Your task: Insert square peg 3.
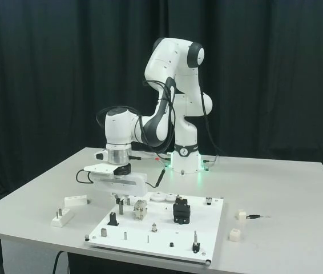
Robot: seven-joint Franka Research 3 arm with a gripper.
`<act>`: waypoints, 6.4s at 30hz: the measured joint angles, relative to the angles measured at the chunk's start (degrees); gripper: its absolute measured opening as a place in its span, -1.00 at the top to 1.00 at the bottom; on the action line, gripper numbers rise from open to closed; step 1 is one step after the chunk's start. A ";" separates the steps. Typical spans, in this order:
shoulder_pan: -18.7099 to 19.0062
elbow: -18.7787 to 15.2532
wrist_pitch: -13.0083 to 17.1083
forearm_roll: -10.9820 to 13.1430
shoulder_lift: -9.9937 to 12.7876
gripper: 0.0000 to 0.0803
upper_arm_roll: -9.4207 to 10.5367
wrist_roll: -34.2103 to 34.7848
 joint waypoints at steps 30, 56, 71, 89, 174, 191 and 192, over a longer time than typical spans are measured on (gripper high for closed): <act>0.00 -0.04 0.16 0.00 0.04 0.73 0.04 -0.10; 0.02 -0.03 0.25 0.00 0.05 0.73 0.03 -2.33; 0.02 -0.02 0.36 0.40 0.08 0.73 0.04 1.04; 0.02 -0.02 0.43 0.30 0.09 0.73 0.05 0.39; 0.16 0.04 -0.15 -0.62 0.02 0.73 0.05 -1.94; 0.83 0.37 -0.05 -0.62 -0.72 0.73 0.03 -1.21; 0.83 0.37 -0.03 -0.62 -0.74 0.73 0.00 -1.21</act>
